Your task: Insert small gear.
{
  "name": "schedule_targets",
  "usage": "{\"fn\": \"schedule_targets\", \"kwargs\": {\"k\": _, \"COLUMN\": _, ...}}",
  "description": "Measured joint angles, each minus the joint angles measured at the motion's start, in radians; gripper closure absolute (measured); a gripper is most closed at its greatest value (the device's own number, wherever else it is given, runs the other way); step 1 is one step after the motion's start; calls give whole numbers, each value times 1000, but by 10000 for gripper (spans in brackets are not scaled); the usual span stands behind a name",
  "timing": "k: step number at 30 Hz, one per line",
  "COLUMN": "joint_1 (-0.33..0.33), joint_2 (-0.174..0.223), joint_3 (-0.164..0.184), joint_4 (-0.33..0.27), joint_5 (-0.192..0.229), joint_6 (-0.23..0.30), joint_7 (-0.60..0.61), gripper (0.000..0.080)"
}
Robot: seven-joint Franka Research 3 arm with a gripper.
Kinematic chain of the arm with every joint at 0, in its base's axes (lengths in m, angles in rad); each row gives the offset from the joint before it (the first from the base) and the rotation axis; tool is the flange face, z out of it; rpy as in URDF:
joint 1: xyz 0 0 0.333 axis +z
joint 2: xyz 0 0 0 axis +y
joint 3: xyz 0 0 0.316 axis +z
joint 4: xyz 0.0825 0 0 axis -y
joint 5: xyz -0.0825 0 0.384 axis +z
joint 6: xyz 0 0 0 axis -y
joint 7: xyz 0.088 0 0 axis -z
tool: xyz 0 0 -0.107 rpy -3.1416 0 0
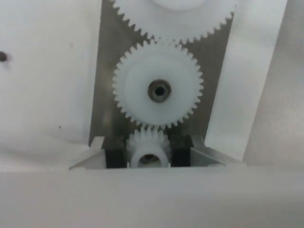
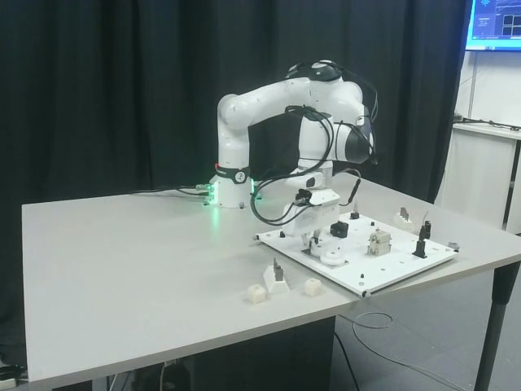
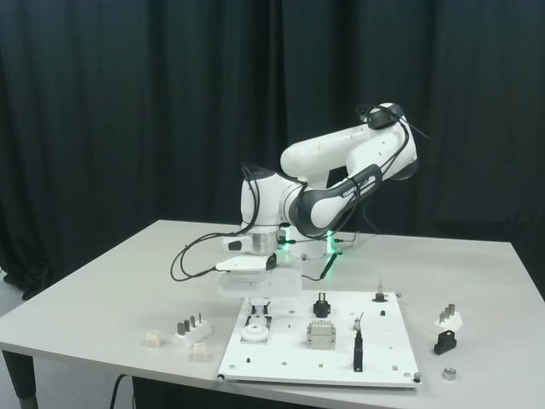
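White teeth ring the small gear, which sits right between the two black fingers in the wrist view. The fingers press on it from both sides, so the gripper is closed around the small gear and holds it. Its teeth touch the teeth of the middle gear just past it. That middle gear has a dark hole with a pin in its middle. Farther on, the big gear meets the middle gear, and only its lower edge shows. All three gears line up in a row over a grey plate. From the room, the gripper is low over the near left corner of the white board, right above the gears. The board lies on the grey table. More small parts stand on the board, and a few white blocks sit on the table beside it. Behind, the white arm bends over from its base, where green lights glow.
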Motion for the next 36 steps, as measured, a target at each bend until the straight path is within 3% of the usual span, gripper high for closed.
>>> {"fn": "schedule_targets", "kwargs": {"k": 19, "joint_1": -5, "joint_2": 0, "joint_3": 0, "joint_4": 3, "joint_5": 0, "joint_6": -6, "joint_7": -283, "gripper": 606}}
{"fn": "schedule_targets", "kwargs": {"k": 23, "joint_1": -7, "joint_2": 0, "joint_3": 0, "joint_4": 3, "joint_5": 3, "joint_6": -9, "joint_7": -267, "gripper": 606}}
{"fn": "schedule_targets", "kwargs": {"k": 31, "joint_1": -13, "joint_2": 0, "joint_3": 3, "joint_4": 2, "joint_5": 14, "joint_6": -15, "joint_7": -65, "gripper": 606}}
{"fn": "schedule_targets", "kwargs": {"k": 36, "joint_1": -13, "joint_2": 0, "joint_3": 3, "joint_4": 2, "joint_5": 14, "joint_6": -14, "joint_7": -20, "gripper": 606}}
